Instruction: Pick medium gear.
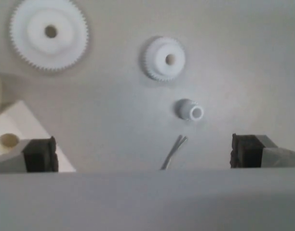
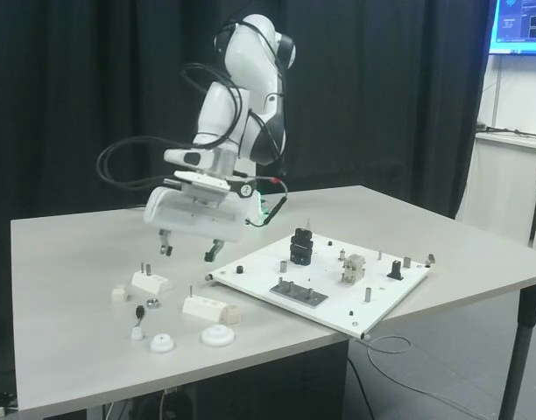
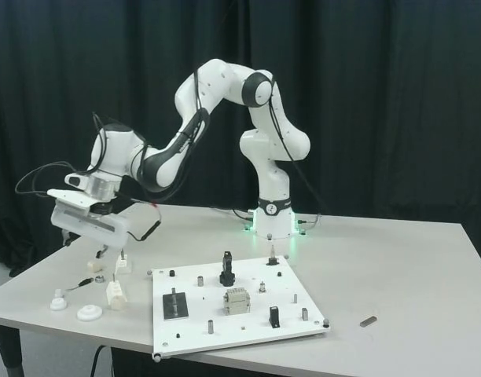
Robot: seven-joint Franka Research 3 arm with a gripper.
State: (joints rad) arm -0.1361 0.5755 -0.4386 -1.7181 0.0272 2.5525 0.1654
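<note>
The medium gear (image 1: 164, 58) is white and toothed with a raised hub, and lies flat on the grey table between the large gear (image 1: 49, 33) and the small gear (image 1: 189, 109). In the first room view the medium gear (image 2: 162, 343) sits near the table's front edge, left of the large gear (image 2: 217, 335). It also shows in the second room view as the medium gear (image 3: 59, 303). My gripper (image 1: 142, 153) hangs open and empty well above the table, behind the gears. The gripper (image 2: 189, 251) holds nothing.
Two white blocks (image 2: 151, 282) (image 2: 211, 308) lie between the gripper and the gears. A small black part (image 2: 141, 309) with a thin wire (image 1: 174, 151) lies near the small gear. The white assembly board (image 2: 320, 289) with black and grey fixtures lies to the right.
</note>
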